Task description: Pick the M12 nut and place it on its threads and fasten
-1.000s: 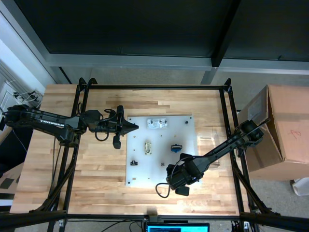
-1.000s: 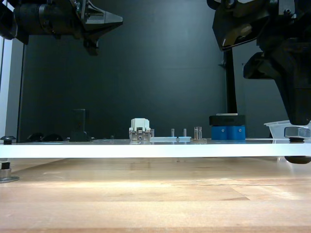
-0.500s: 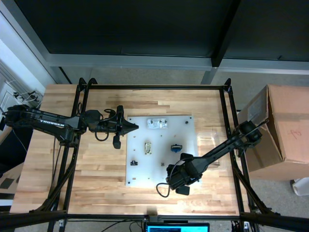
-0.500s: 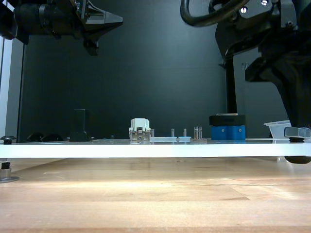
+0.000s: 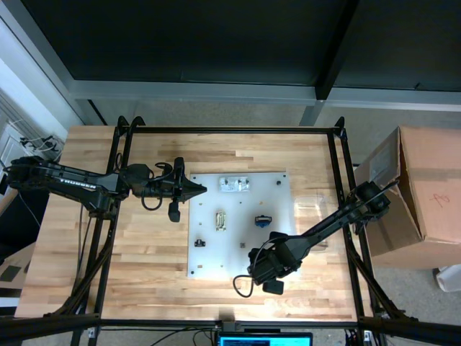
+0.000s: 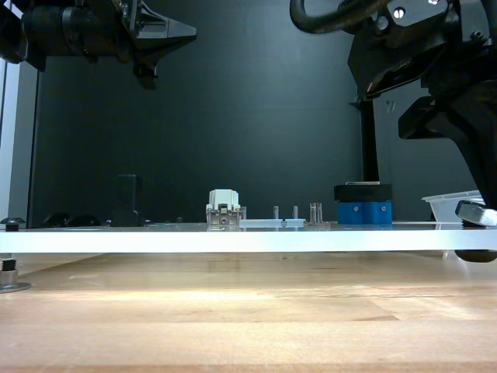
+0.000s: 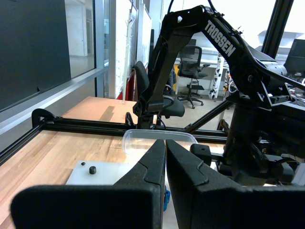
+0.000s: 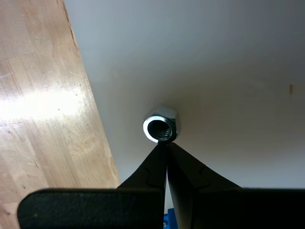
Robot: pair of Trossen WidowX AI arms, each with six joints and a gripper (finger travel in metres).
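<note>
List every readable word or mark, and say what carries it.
"TROSSEN": white letters on the black right arm, left wrist view.
"TROSSEN": on the black left arm, high view, tiny.
Red scrawl on the brown cardboard box: unreadable.
Left gripper by the white board's left edge, right gripper at the silver nut: no text.

Silver nut (image 8: 161, 128), seemingly white board (image 8: 214, 57)

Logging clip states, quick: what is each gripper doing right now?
Left gripper: shut, empty, above the board's left edge.
Right gripper: shut, empty, tips at the nut, tilted on its stud.
</note>
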